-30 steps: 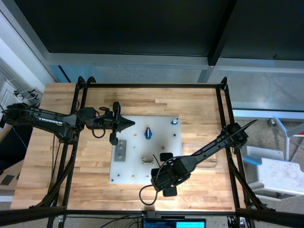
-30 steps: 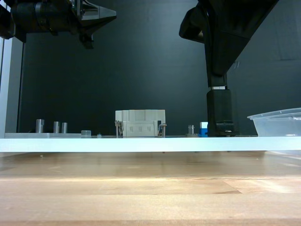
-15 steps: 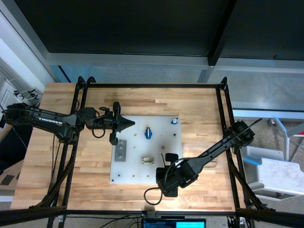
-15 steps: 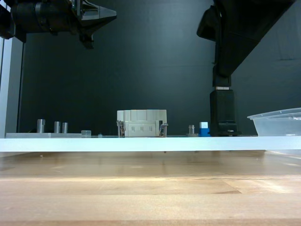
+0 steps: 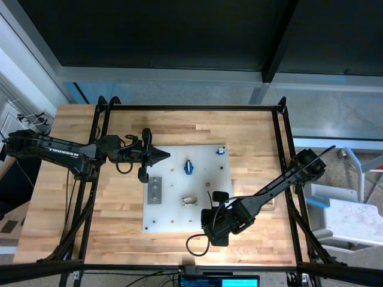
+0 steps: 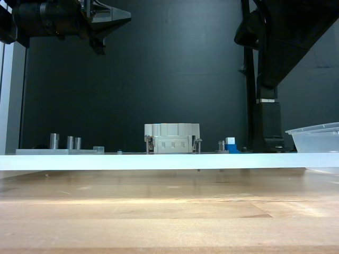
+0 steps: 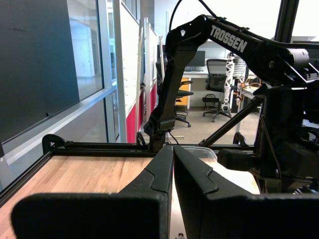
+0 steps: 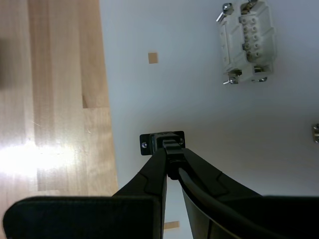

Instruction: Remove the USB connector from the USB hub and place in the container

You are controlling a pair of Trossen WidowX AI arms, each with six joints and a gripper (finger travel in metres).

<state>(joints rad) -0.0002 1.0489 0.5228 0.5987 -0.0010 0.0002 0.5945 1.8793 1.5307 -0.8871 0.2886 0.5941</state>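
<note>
Your R gripper (image 8: 173, 151) clamps USB connector (image 8: 174, 169), plug inline w/ jaws, seated in hub port (image 8: 148, 143) | container (image 6: 318, 138) to right | L gripper (image 7: 173, 152) parked high, closed.

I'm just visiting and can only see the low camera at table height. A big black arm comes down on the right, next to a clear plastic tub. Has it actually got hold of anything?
Observer: Yes. Its wrist camera shows the right gripper, down at the white board, shut on the USB connector, whose plug sits in the USB hub.
Visitor: And the tub?
Observer: From above, the container lies on the wooden table, just off the board's right edge.
Visitor: The other arm, up top?
Observer: Its own camera shows the left gripper shut on nothing, in the air near the board's far left corner.
</note>
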